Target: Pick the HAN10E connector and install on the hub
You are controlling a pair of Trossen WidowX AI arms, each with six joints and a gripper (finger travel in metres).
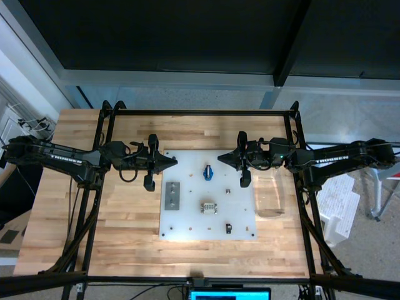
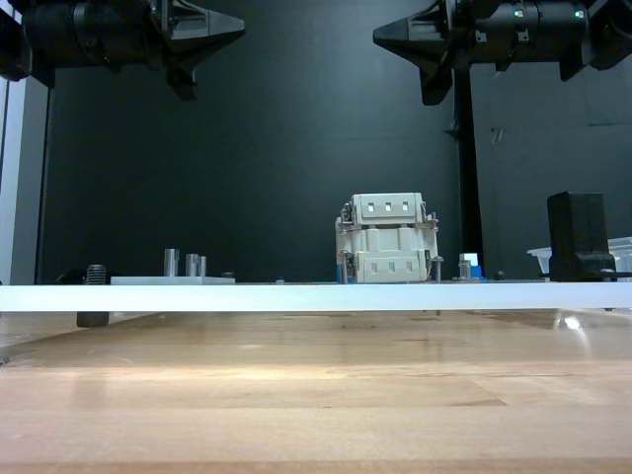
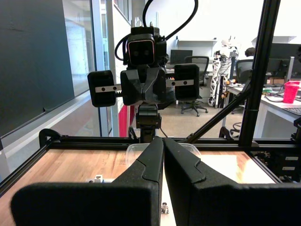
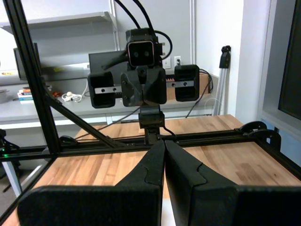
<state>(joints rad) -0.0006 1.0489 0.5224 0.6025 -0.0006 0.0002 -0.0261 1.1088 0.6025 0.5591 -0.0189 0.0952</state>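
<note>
Low view: HAN10E connector [image 2: 387, 209] atop hub [image 2: 387, 265]; left gripper [image 2: 241, 26] and right gripper [image 2: 376, 39] overhead, fingers pressed together, empty; clear tub [image 1: 270, 197] beside board [image 1: 187, 230].

The pale wooden worktop [image 1: 94, 212] carries a white square board [image 1: 187, 219] at its middle. A clear plastic tub [image 1: 270, 199] lies just beside the board's right edge. A black frame [image 1: 200, 113] rims the worktop.
</note>
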